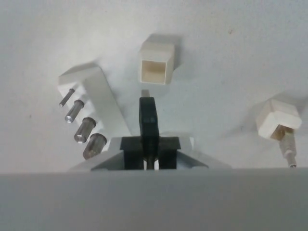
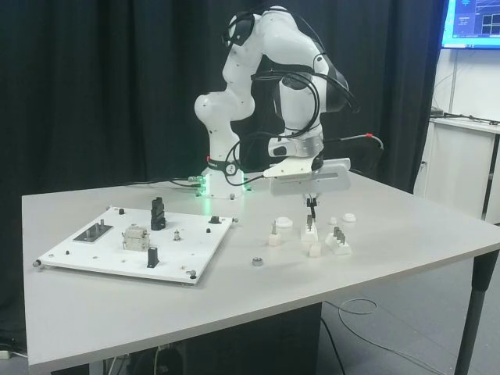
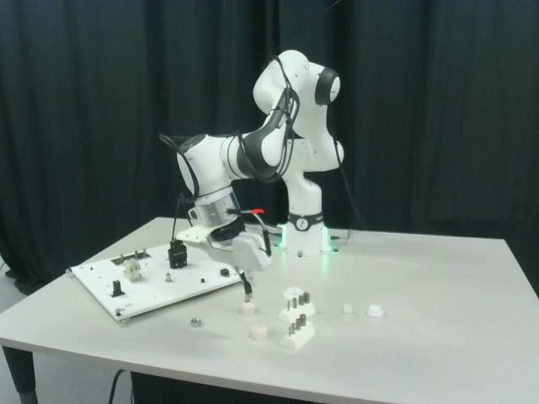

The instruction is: Insert USB.

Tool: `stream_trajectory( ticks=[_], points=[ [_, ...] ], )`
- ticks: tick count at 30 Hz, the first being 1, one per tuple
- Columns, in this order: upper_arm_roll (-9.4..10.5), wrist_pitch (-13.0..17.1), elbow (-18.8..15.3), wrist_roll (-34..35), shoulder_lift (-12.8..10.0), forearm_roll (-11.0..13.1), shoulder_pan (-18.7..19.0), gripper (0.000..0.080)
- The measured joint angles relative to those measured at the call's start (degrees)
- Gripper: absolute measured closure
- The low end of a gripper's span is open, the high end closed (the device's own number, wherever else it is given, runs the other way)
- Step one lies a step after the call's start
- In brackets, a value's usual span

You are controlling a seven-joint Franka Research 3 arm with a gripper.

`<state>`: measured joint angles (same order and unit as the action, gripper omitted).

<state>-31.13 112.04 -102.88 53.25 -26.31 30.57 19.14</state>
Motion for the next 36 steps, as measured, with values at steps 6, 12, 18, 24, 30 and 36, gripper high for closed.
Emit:
stream_trajectory(
  ticks=[6,12,18,24,30,36],
  points=[
    [-0.05,0.0,0.0,0.0,0.0,-0.5,0.0,0.0742],
    [-0.15,0.0,0.0,0.0,0.0,-0.8,0.0,0.0742],
    [-0.41,0.1,0.0,0.0,0.0,-1.4,0.0,0.0742],
    [-1.28,0.2,0.0,1.4,0.0,-2.6,0.0,0.0742],
    [-3.06,0.2,0.0,5.7,0.0,-3.9,-0.1,0.0742],
    [-5.41,0.2,0.0,7.5,0.0,-5.1,-0.2,0.0742]
  ],
)
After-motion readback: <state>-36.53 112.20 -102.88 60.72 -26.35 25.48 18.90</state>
